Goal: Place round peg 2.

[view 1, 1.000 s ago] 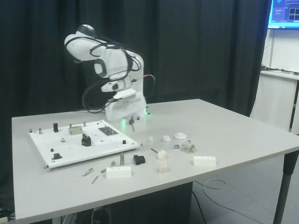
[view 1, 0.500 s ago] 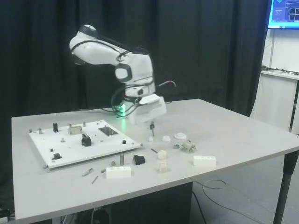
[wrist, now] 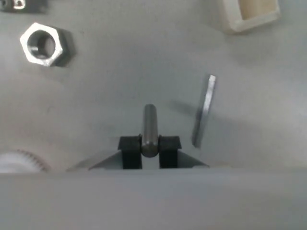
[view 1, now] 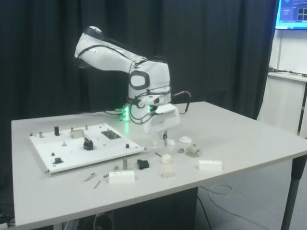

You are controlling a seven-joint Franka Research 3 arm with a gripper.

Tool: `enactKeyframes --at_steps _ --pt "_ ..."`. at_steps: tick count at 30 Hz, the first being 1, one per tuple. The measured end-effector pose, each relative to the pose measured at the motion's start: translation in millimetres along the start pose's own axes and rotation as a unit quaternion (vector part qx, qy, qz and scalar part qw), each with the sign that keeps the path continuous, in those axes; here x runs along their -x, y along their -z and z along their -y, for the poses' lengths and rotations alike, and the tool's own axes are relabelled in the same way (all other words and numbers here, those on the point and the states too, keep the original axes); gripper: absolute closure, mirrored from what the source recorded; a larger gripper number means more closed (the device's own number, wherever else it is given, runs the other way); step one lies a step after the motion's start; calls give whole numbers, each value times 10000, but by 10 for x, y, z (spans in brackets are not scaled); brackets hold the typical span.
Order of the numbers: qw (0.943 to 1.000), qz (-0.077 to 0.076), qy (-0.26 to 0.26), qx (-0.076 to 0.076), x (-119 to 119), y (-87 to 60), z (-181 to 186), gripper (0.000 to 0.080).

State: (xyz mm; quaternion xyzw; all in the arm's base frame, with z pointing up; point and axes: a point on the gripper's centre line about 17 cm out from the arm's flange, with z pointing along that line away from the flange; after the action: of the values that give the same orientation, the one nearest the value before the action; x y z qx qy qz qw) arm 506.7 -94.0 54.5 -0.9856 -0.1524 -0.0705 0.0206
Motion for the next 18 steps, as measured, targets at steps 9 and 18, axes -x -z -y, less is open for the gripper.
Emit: enactKeyframes --at_steps 9,18 --pt "10000 74 -2 46 -61 -128 59 728" --pt "9999 130 8 60 -96 -201 71 728"
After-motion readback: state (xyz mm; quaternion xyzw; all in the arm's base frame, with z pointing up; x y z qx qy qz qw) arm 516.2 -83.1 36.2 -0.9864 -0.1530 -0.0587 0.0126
